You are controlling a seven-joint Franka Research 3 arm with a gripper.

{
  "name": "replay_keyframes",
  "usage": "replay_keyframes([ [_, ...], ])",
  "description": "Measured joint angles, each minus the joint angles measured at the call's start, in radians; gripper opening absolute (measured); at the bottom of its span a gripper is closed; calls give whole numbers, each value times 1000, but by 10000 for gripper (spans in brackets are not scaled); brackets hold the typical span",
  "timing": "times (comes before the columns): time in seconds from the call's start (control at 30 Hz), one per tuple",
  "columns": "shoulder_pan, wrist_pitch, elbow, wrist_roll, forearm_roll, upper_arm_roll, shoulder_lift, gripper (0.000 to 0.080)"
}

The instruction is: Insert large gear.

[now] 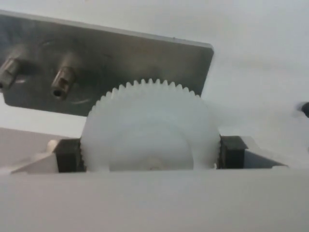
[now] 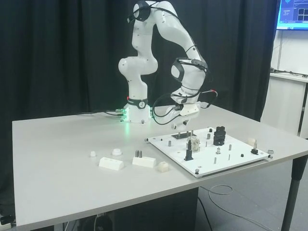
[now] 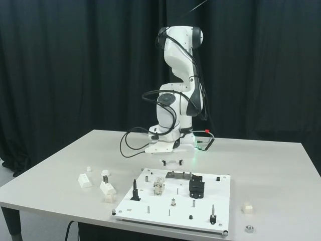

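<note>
In the wrist view a large white toothed gear sits between the two black finger pads, with my gripper shut on its rim. Beyond it lies a grey metal plate with two short steel pegs standing out of it. The room views show the gripper hanging a little above that plate, which sits at the arm-side edge of the white board. The gear's hub and bore are hidden by the hand.
On the board stand a black block, a black upright post and several small pins. Loose white blocks lie on the grey table beside the board, and a small white piece lies past its other side.
</note>
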Motion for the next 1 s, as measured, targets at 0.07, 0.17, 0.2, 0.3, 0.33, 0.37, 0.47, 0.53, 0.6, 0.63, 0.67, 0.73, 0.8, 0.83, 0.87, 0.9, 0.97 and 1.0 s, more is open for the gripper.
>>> replay_keyframes([
  [0.07,4,25,-18,0,0,0,-5,597],
  [0.17,8,60,-41,0,0,0,-10,597],
  [0.2,10,72,-48,0,0,0,-11,597],
  [0.3,12,101,-64,0,0,0,-13,597],
  [0.33,13,109,-69,0,0,0,-13,597],
  [0.37,14,116,-73,0,0,0,-13,597],
  [0.47,15,132,-82,0,0,0,-13,597],
  [0.53,16,139,-86,0,-2,0,-13,597],
  [0.6,17,145,-90,0,-6,0,-13,597],
  [0.63,17,149,-91,0,-9,0,-13,597],
  [0.67,17,153,-92,0,-13,0,-13,597],
  [0.73,18,159,-94,0,-19,0,-13,597],
  [0.8,18,166,-95,0,-22,0,-13,597],
  [0.83,18,170,-96,0,-24,0,-13,597],
  [0.87,18,172,-97,1,-25,0,-13,597],
  [0.9,18,173,-98,2,-26,0,-13,597],
  [0.97,18,175,-98,5,-29,0,-13,597],
  [1.0,18,177,-98,7,-31,0,-13,597],
])
